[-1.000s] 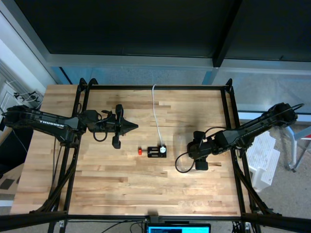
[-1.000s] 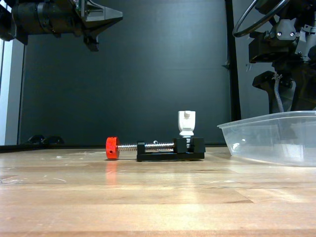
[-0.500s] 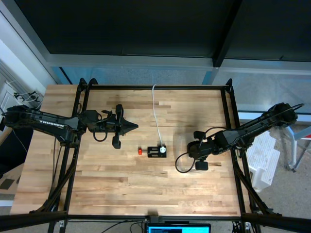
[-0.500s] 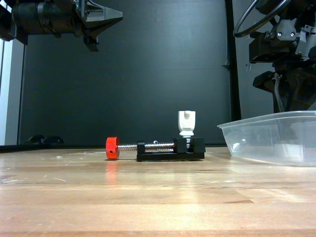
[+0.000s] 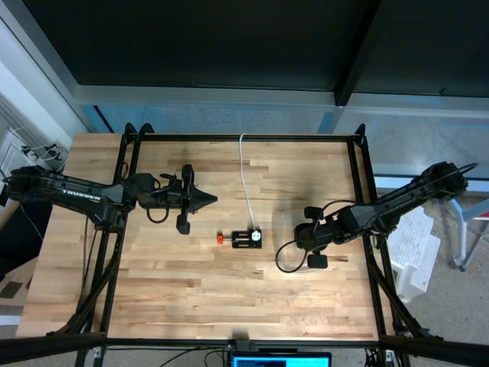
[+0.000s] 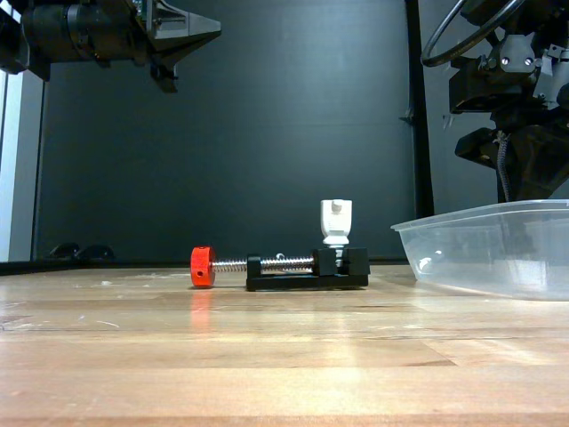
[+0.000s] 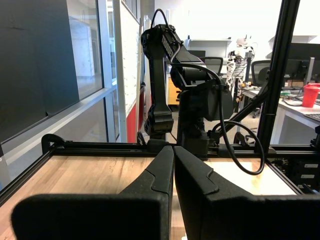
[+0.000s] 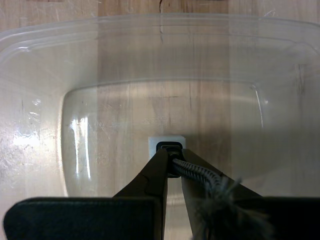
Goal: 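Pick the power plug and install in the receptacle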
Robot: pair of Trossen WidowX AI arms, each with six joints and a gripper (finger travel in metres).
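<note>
- The right gripper [image 8: 170, 159] is pointed down into the clear tray [image 8: 45, 37], jaws clamped on the power plug [image 8: 169, 147].
- The left gripper [image 7: 173, 150] is held level, high above the counter [image 5: 191, 290], jaws together.
- The receptacle [image 5: 257, 236] is seen upright mid-counter.

Robotics lab, glass partitions [image 7: 85, 55], office chairs [image 7: 260, 75], desks [image 7: 296, 106], framed wooden workbench [image 5: 229, 287]

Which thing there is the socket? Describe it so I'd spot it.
On the table, between the left gripper, shut and hovering, and the right gripper, shut on the power plug over the clear tray, sits a black clamp. The receptacle is the small white piece upright in it, trailing a white cable, opposite the red-orange knob.
</note>
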